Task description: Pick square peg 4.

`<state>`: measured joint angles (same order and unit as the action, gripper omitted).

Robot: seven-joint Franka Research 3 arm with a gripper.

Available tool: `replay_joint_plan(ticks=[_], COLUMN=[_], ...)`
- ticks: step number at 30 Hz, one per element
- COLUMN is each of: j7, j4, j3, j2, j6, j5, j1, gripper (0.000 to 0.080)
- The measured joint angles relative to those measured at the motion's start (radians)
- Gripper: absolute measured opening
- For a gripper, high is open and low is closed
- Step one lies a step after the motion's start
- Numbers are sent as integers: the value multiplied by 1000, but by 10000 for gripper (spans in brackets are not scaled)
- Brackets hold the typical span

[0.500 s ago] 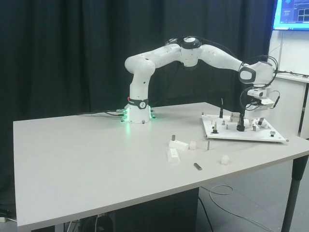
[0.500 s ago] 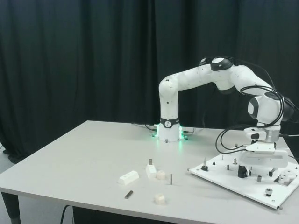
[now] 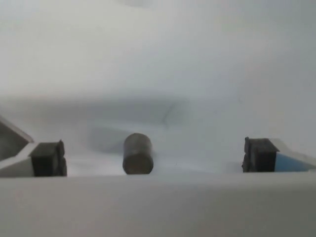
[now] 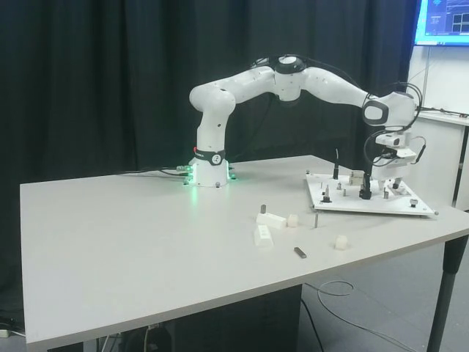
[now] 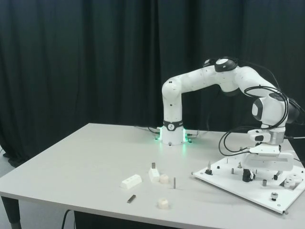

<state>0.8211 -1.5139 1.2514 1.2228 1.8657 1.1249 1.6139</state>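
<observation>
A: How are we holding the gripper (image 3: 153, 157)?

B: We are keeping its jaws wide apart and empty, with the square peg 4 (image 3: 137, 154) standing upright between them, nearer one fingertip (image 3: 48, 159).

A: Where is it standing?

B: On the white board (image 5: 228, 183), near the table's (image 4: 132, 235) far corner. We are centring first, then descending squarely before closing.

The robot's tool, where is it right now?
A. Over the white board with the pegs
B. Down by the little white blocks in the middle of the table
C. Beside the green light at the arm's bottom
A: the tool sits low over the flat white peg board at the grey table's end, far from the small white blocks.
</observation>
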Motion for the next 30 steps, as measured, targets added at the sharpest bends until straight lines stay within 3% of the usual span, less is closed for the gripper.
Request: replay_joint_plan(ticks=[19, 30], j7=[0, -9], j4=[0, 0], j3=[5, 33], j2=[-13, -14], j6=[0, -5], j5=[0, -3], j1=[-13, -13], gripper=[800, 800])
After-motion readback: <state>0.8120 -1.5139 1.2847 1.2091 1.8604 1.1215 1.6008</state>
